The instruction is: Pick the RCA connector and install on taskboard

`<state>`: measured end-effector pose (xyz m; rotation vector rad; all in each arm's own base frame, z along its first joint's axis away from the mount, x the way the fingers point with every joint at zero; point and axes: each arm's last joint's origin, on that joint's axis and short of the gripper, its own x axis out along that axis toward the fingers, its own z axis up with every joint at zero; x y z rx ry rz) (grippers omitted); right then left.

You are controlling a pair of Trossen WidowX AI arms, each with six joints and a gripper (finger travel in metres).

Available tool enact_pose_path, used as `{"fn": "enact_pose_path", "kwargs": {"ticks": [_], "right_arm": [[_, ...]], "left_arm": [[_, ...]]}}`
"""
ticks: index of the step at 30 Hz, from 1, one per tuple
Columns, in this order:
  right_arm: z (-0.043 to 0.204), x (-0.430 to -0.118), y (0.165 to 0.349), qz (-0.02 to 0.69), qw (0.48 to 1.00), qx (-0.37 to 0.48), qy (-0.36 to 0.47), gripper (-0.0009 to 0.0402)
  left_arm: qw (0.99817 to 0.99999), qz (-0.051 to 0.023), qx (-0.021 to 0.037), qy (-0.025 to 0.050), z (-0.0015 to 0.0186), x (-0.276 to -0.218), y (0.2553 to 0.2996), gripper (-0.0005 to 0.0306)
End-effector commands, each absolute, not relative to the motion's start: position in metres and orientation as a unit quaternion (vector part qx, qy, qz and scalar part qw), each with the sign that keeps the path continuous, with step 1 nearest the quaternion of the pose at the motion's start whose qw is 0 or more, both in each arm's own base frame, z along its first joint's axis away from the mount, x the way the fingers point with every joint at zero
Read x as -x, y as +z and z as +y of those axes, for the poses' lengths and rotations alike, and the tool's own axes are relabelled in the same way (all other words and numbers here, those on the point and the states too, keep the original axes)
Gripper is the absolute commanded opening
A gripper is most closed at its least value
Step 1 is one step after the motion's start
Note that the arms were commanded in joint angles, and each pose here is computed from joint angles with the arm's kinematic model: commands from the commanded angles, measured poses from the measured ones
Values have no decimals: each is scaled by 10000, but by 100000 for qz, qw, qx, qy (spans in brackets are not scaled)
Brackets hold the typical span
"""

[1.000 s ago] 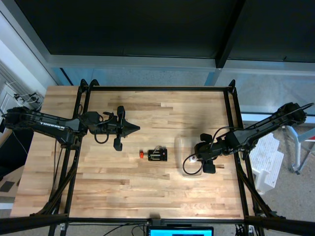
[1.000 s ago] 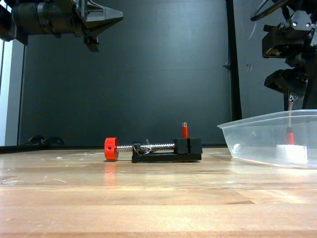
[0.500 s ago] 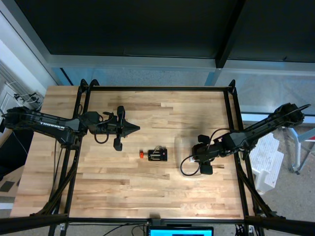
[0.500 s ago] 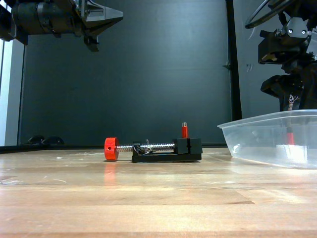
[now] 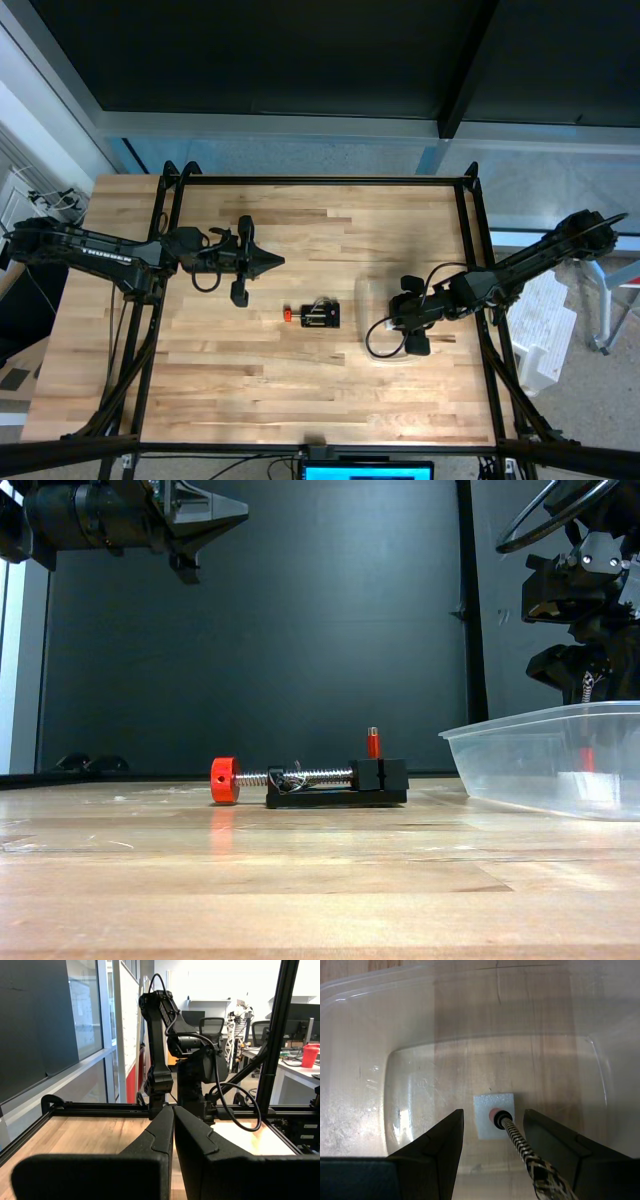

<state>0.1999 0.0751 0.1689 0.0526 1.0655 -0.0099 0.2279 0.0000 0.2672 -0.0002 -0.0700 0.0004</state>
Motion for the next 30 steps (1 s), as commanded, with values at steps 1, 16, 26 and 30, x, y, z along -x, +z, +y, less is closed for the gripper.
{"fn": "enact_pose_path", "kwargs": {"ticks": [1, 16, 26, 30], "right_arm": [[747, -1996, 1673, 50486, 86280, -2563, -589, 165], [754, -2019, 1622, 50707, 86148, -2681, -459, 124], [760, -2034, 1604, 50672, 86166, -2725, -610, 79], [760, -2035, 1605, 50647, 86178, -2796, -615, 64]], "left_arm": [[99939, -3480, -8, 19, 0, -2279, 2672, 0], [99939, -3499, -8, 19, 0, -2279, 2672, 0], [99939, -3480, -9, 38, 1, -2279, 2672, 0], [99939, -3499, -9, 38, 1, -2279, 2672, 0]]}}
